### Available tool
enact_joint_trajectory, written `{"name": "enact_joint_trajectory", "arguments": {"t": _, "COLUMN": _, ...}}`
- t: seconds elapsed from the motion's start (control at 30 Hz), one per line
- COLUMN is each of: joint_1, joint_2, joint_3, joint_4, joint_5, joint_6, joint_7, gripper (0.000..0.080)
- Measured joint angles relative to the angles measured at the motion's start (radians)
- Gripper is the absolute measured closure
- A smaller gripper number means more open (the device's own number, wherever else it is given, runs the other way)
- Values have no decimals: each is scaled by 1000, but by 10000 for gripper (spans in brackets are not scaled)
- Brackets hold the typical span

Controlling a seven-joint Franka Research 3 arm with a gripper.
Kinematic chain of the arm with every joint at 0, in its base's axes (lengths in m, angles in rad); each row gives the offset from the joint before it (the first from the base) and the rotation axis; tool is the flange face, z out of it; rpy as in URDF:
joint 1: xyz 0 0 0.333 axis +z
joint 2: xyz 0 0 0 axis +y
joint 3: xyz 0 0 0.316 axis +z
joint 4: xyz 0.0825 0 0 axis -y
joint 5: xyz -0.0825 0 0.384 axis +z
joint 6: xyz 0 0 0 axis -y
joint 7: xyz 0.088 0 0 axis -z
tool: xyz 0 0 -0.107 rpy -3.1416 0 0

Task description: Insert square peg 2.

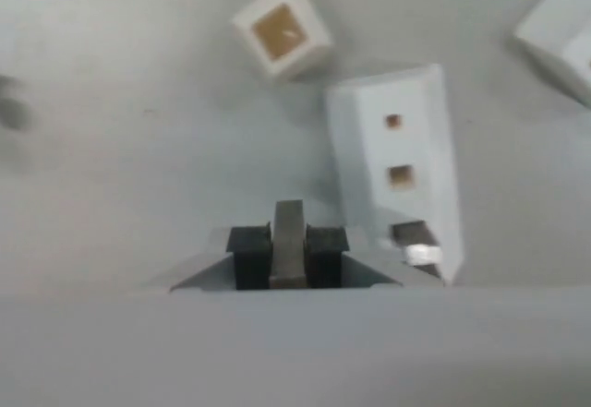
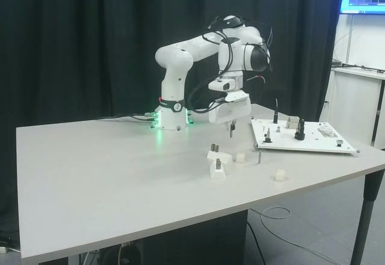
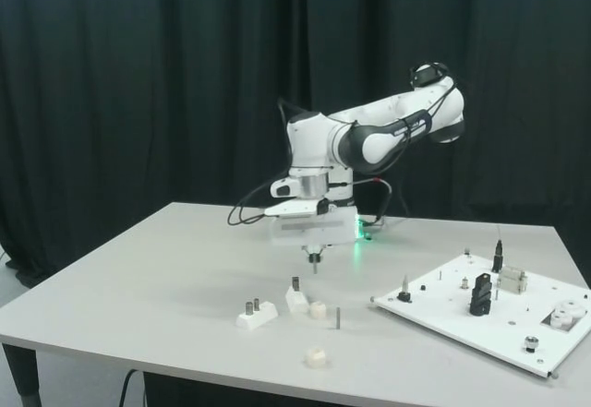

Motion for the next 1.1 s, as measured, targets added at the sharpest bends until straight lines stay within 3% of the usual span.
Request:
{"name": "enact_joint_trajectory", "arguments": {"t": 0.63, "joint_1": 200, "joint_2": -1, "joint_3": -55, "joint_4": 1, "joint_5": -4, "joint_6": -13, "joint_7": 51, "gripper": 728}}
{"name": "enact_joint_trajectory", "arguments": {"t": 1.1, "joint_1": 350, "joint_2": 0, "joint_3": -59, "joint_4": 44, "joint_5": -15, "joint_6": 10, "joint_7": 143, "gripper": 728}}
